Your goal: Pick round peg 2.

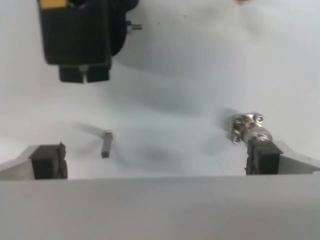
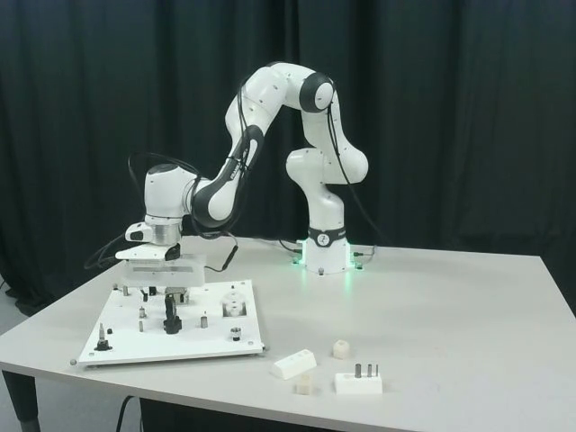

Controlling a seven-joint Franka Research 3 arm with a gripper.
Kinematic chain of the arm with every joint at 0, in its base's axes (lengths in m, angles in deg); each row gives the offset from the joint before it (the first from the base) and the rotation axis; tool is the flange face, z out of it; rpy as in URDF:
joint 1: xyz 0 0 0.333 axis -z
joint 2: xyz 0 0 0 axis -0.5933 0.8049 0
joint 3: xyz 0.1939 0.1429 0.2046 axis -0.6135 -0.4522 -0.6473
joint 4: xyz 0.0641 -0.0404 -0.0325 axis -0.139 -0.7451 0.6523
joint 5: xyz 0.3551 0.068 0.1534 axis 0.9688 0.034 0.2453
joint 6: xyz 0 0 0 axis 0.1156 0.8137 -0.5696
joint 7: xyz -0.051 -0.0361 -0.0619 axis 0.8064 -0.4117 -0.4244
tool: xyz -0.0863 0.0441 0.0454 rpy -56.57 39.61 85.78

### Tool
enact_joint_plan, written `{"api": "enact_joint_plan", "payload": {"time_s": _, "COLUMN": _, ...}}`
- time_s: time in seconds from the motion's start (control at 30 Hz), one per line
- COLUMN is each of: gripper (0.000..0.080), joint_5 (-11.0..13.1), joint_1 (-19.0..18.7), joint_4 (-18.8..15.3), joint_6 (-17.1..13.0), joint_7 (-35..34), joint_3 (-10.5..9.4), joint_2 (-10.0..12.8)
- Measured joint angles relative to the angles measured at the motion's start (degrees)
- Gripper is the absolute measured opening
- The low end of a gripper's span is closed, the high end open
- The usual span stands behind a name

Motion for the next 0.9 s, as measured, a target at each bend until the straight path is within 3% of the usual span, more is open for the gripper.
{"api": "enact_joint_plan", "payload": {"time_s": 0.9, "gripper": 0.08, "joint_5": 0.2, "joint_1": 0.4, "joint_4": 3.0, "joint_6": 0.9, "joint_7": -5.9, "joint_3": 0.66, "joint_2": 0.0}}
